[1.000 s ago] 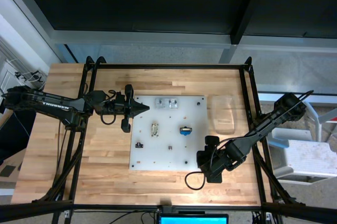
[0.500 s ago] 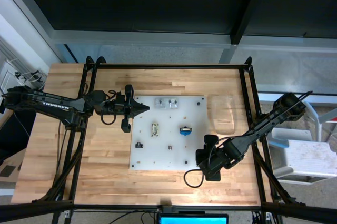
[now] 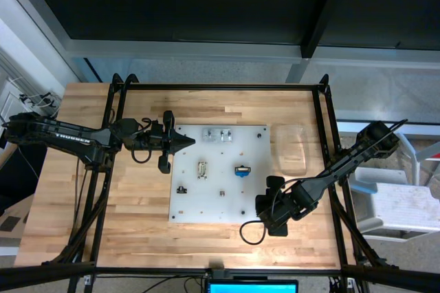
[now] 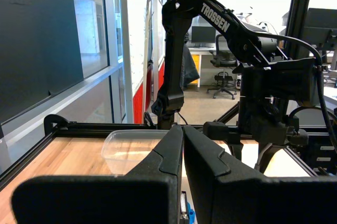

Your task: Remove the rj45 connector and place it in the container

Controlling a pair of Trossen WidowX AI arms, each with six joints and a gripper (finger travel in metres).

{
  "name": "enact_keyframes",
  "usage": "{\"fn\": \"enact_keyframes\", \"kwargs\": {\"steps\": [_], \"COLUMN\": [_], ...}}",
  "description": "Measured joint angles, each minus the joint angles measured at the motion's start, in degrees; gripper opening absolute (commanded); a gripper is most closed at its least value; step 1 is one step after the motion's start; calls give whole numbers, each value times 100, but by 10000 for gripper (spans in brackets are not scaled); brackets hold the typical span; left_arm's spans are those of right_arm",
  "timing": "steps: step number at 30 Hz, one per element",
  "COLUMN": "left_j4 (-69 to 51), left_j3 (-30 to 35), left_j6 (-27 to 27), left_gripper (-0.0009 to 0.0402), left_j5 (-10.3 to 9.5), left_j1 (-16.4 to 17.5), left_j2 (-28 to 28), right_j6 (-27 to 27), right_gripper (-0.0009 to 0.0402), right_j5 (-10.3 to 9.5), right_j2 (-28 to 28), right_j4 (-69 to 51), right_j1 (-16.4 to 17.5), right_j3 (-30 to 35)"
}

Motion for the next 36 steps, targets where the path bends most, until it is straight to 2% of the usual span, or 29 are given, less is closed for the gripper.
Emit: {"fn": "enact_keyframes", "kwargs": {"steps": [13, 17, 25, 36], "left_j4": [0, 2, 0, 0], "left_j3": [0, -2, 0, 0], "left_j6": [0, 0, 0, 0], "left_gripper": [1, 1, 1, 1], "left_j5": [0, 0, -2, 0], "left_j1": [0, 0, 0, 0], "left_j2": [0, 0, 0, 0], "right_j6": [2, 2, -22, -24], "right_gripper": [187, 175, 131, 28], "right_j5": [39, 39, 20, -17], "right_j2": [-2, -2, -2, -9], "right_j4": [31, 33, 50, 48], "right_j1": [-4, -4, -9, -9], "right_j3": [-50, -50, -50, -52]}}
